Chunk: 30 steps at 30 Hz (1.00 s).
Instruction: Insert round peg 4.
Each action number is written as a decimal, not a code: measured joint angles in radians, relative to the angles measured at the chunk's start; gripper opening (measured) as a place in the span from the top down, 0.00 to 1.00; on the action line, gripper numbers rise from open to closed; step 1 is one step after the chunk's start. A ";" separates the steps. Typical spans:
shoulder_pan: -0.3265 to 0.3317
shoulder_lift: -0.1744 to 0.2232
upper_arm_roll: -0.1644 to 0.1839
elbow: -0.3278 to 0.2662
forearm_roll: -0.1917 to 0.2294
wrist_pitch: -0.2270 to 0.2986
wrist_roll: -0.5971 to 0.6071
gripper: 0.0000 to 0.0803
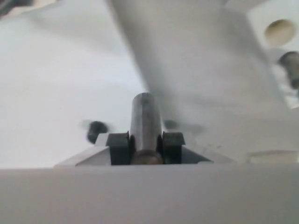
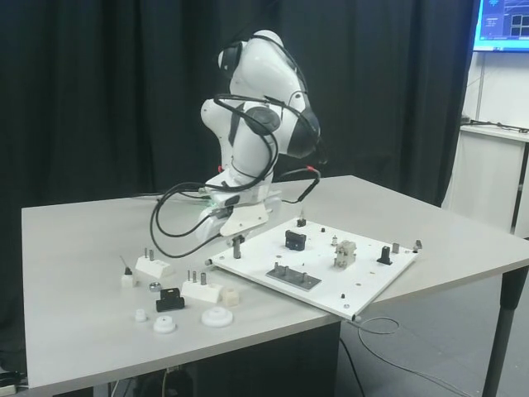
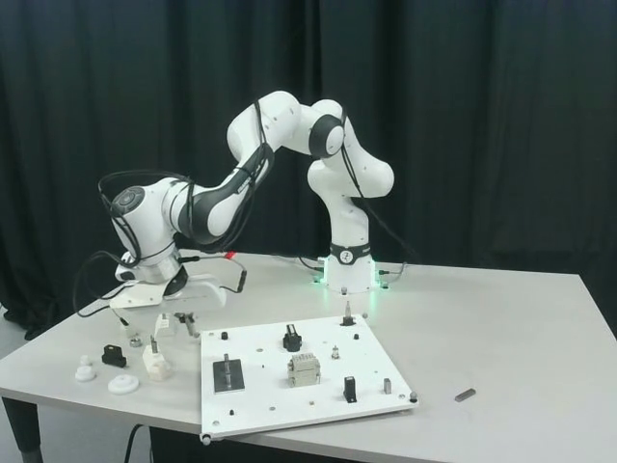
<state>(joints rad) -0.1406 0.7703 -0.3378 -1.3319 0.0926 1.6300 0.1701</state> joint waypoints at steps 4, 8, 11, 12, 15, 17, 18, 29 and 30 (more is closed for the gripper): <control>0.019 -0.030 0.000 -0.043 0.003 -0.005 0.046 0.82; 0.041 -0.065 0.000 -0.096 0.006 -0.005 0.088 0.82; 0.057 -0.093 0.000 -0.139 0.006 0.000 0.122 0.82; 0.063 -0.102 0.000 -0.154 0.006 0.003 0.131 0.82; 0.080 -0.133 0.000 -0.202 0.006 0.019 0.152 0.82; 0.091 -0.153 0.000 -0.236 0.006 0.037 0.164 0.82; 0.097 -0.164 0.000 -0.254 0.007 0.047 0.169 0.82; 0.153 -0.276 0.001 -0.457 0.022 0.216 0.193 0.82; 0.157 -0.285 0.001 -0.474 0.025 0.234 0.196 0.82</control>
<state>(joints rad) 0.0165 0.4854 -0.3369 -1.8063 0.1175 1.8638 0.3663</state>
